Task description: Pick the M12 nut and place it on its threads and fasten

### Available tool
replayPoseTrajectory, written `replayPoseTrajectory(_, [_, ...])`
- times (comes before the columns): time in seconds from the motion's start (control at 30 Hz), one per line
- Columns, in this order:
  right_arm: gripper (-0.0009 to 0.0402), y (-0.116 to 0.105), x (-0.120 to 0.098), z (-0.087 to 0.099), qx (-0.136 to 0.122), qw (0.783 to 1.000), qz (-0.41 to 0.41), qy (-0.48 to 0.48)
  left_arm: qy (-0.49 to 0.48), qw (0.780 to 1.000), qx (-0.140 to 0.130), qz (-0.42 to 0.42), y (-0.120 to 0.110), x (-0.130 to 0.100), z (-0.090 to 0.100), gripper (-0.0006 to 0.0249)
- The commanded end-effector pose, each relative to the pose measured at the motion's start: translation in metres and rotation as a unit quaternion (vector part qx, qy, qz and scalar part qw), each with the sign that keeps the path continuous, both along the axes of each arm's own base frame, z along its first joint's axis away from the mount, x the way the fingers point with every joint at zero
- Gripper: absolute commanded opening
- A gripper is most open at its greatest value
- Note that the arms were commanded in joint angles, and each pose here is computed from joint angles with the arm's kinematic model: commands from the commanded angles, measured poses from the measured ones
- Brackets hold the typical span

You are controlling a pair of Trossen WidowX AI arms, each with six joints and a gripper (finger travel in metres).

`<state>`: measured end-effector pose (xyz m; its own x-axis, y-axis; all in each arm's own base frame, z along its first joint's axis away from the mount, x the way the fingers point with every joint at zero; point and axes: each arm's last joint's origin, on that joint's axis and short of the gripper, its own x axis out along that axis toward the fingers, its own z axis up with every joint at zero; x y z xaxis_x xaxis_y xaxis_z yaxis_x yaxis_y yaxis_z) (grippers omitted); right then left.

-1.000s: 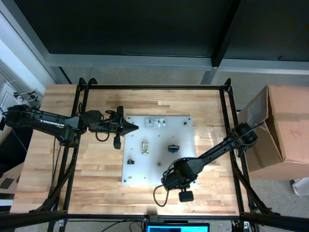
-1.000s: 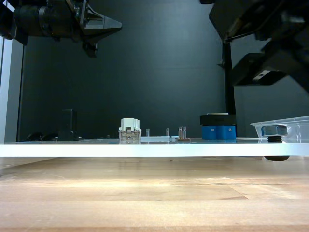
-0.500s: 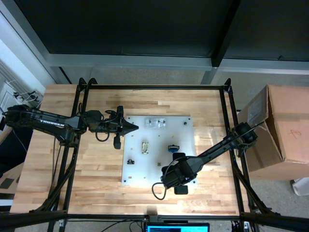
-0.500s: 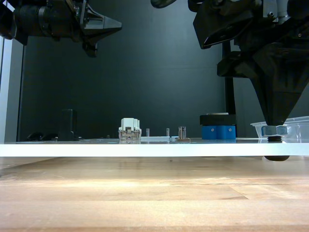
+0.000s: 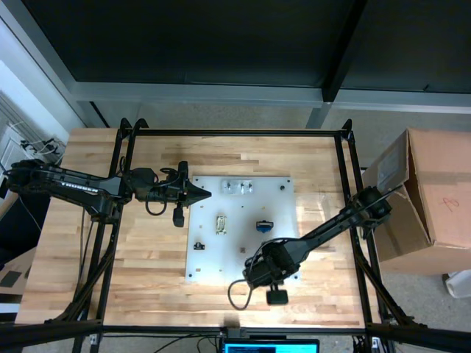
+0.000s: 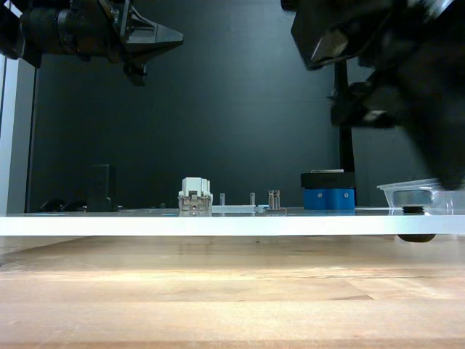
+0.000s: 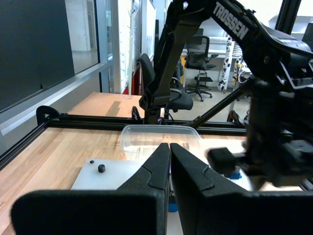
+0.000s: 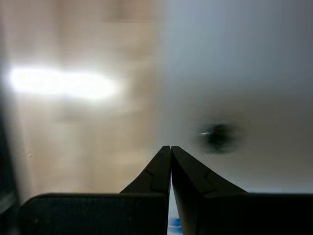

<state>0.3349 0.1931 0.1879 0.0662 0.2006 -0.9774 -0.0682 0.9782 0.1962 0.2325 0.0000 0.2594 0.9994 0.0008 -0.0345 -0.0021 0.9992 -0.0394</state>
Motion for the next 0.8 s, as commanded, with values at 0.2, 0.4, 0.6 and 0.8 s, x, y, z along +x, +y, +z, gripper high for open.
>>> replayPoseTrajectory(0.2, [0.0,-0.002,-0.004,-0.001,-0.021,1.0,0.003,0.014,0.001,1.0,0.0,0.0,0.0,0.0,0.0,0.0])
replayPoseTrajectory(0.4, [0.0,-0.002,-0.005,0.0,-0.022,1.0,0.003,0.015,0.004,1.0,0.0,0.0,0.0,0.0,-0.001,0.0])
replayPoseTrajectory(0.6, [0.0,-0.002,-0.005,0.003,-0.033,0.999,0.002,0.004,0.004,1.0,0.0,0.0,0.0,0.0,-0.001,0.0])
replayPoseTrajectory(0.8, [0.0,-0.009,-0.008,0.021,-0.102,0.994,-0.009,-0.036,0.004,1.0,0.0,0.0,0.0,0.0,-0.001,0.0])
